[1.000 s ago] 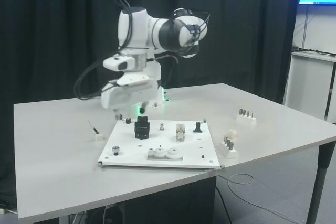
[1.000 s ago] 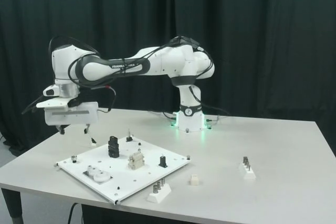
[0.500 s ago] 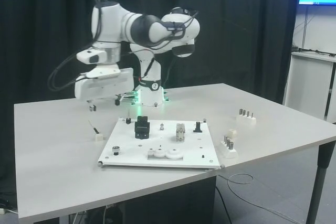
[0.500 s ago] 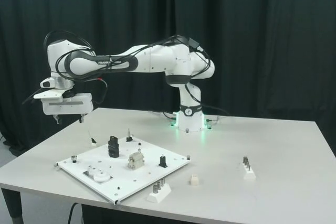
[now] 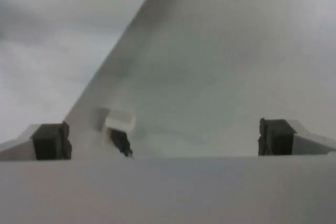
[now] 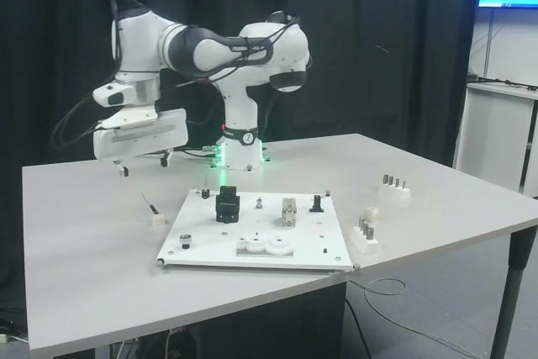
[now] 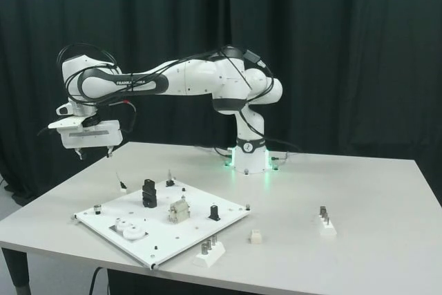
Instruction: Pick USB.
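From where I sit, the gripper (image 6: pixel 143 166) hangs above the grey table's (image 6: pixel 84 241) far left side, fingers spread wide and holding nothing. The USB (image 6: pixel 155 214) stands in its small white block on the table, just left of the white board (image 6: pixel 311 241).

The USB (image 6: pixel 154 213) is a thin black stick standing tilted in a small white block on the grey desk (image 6: pixel 76 241), left of centre in the first room view, just beside the white board (image 6: pixel 206 233).
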{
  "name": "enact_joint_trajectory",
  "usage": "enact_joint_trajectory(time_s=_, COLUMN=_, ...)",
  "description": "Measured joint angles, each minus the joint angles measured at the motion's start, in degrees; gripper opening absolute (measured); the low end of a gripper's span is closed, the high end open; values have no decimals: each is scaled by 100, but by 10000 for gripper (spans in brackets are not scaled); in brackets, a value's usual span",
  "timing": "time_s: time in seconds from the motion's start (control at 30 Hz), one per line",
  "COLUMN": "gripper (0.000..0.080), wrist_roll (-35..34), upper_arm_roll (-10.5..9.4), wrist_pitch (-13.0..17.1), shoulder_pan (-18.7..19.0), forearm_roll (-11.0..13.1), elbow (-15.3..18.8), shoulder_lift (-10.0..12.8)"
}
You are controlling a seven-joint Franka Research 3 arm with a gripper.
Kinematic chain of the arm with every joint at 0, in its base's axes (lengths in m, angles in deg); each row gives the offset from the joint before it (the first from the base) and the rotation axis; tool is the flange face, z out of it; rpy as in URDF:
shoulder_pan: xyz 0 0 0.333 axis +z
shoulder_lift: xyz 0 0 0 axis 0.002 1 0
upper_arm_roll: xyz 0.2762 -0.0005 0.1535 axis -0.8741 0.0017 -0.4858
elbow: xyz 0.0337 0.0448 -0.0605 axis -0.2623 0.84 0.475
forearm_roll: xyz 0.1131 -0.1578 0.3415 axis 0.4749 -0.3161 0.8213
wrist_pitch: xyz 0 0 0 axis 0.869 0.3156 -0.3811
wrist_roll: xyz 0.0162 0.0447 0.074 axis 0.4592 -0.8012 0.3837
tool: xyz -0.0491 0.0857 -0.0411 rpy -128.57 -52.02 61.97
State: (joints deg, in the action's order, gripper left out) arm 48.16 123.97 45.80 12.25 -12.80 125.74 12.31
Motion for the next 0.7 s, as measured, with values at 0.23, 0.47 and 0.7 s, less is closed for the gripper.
enact_joint_trajectory(time_s=0.23, gripper=800, wrist_roll=89, upper_arm_roll=-43, wrist_pitch=-125, shoulder_pan=-61, forearm_roll=0, elbow=290, shoulder_lift=10)
enact_joint_trajectory(time_s=0.47, gripper=800, wrist_roll=180, upper_arm_roll=-110, wrist_pitch=-179, shoulder_pan=-61, forearm_roll=-7, elbow=640, shoulder_lift=11)
enact_joint_trajectory(time_s=0.7, gripper=800, wrist_roll=185, upper_arm_roll=-215, wrist_pitch=-202, shoulder_pan=-60, forearm_roll=-1, elbow=926, shoulder_lift=9)
